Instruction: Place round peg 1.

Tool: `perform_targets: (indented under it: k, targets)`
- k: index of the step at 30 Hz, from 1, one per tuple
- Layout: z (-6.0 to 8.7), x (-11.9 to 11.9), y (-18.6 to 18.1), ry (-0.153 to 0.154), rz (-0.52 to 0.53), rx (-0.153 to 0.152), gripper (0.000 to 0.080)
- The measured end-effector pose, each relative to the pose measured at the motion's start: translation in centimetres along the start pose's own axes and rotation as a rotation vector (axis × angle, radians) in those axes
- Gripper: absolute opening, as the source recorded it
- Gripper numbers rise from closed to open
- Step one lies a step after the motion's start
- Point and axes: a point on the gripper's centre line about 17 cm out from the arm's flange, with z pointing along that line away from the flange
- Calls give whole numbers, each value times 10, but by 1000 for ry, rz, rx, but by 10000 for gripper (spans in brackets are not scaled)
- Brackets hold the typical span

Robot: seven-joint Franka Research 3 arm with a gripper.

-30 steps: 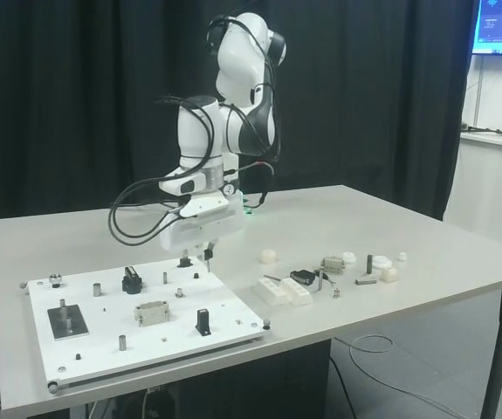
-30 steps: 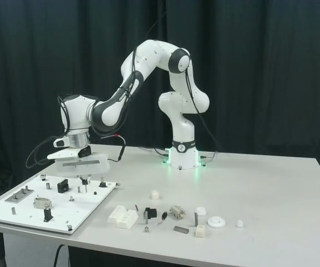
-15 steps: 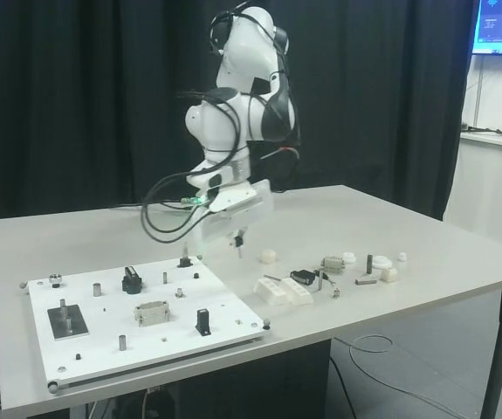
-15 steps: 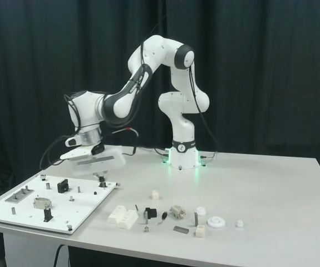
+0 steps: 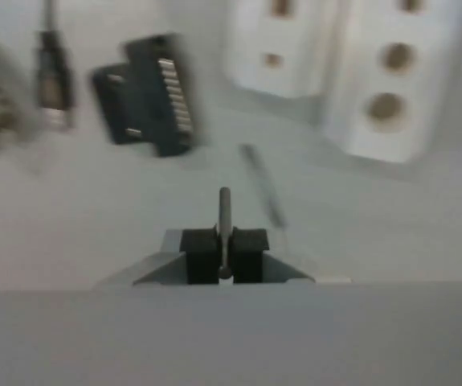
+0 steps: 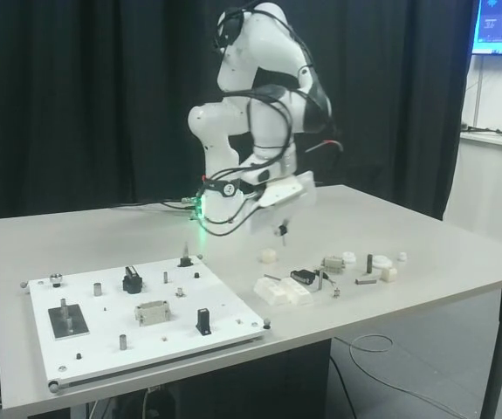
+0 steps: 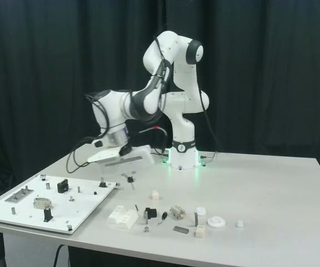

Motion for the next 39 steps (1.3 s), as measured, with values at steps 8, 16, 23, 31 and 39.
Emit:
perform_targets:
  k: [8, 16, 23, 31, 39]
  targets:
    - [14, 21, -53, 13, 39, -31, 33]
    - [29, 41, -97, 53, 56, -74, 33]
    - [40, 52, -117, 85, 57, -111, 33]
    - [52, 59, -124, 101, 68, -140, 33]
    - [57, 64, -131, 113, 66, -150, 267]
